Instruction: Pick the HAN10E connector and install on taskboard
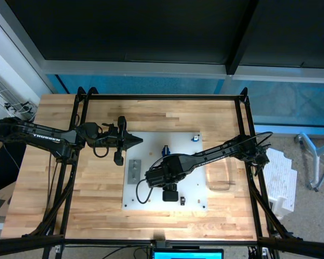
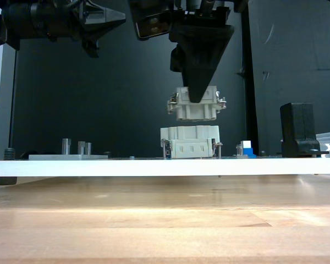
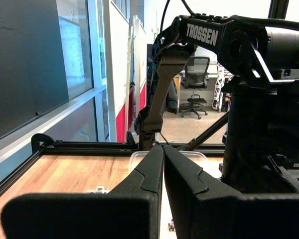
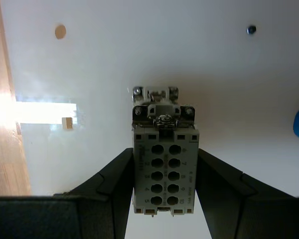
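The right arm reaches in over the board (image 1: 190, 162), wrist bent down, right gripper (image 2: 197, 99) pointing straight down with jaws clamped on the connector (image 2: 195, 111). The low view shows the connector hanging just above a matching beige socket (image 2: 190, 142) on the board, a gap between them; from above, the arm hides both. The left arm stretches level near the board's far left corner, left gripper (image 3: 163, 164) jaws together. A grey block (image 1: 134, 171), blue part (image 1: 165, 150) and black fitting (image 2: 300, 129) stand nearby; a clear tray (image 1: 221, 175) lies beside the board.
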`<state>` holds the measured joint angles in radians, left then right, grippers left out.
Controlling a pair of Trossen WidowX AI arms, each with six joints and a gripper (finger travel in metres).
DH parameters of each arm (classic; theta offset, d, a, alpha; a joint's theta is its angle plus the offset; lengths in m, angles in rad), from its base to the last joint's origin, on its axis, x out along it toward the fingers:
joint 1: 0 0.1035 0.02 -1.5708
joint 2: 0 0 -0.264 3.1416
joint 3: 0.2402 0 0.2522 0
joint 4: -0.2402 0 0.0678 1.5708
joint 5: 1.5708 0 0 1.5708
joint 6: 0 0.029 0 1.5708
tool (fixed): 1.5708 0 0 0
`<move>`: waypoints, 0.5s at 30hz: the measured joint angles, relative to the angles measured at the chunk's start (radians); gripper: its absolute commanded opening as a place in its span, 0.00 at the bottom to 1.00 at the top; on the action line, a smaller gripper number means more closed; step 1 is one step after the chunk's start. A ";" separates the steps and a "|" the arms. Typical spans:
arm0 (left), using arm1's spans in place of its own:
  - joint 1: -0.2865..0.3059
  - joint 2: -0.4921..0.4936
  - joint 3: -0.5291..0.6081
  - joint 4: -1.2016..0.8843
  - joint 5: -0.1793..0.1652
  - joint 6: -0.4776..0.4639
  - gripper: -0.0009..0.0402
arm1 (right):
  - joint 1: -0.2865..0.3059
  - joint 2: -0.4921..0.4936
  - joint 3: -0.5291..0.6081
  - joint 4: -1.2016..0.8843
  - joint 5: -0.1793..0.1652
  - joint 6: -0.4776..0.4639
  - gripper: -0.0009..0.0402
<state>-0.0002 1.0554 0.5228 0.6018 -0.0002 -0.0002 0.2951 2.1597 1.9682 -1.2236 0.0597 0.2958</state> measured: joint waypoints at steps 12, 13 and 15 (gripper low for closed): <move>0.000 0.000 0.000 0.000 0.000 0.000 0.02 | -0.003 0.009 0.000 0.019 0.000 -0.019 0.05; 0.000 0.000 0.000 0.000 0.000 0.000 0.02 | -0.003 0.009 0.000 0.022 0.000 -0.022 0.05; 0.000 0.000 0.000 0.000 0.000 0.000 0.02 | -0.003 0.009 -0.001 0.027 0.000 -0.026 0.05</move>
<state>-0.0002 1.0554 0.5228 0.6018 -0.0006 0.0002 0.2916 2.1685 1.9671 -1.1965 0.0597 0.2703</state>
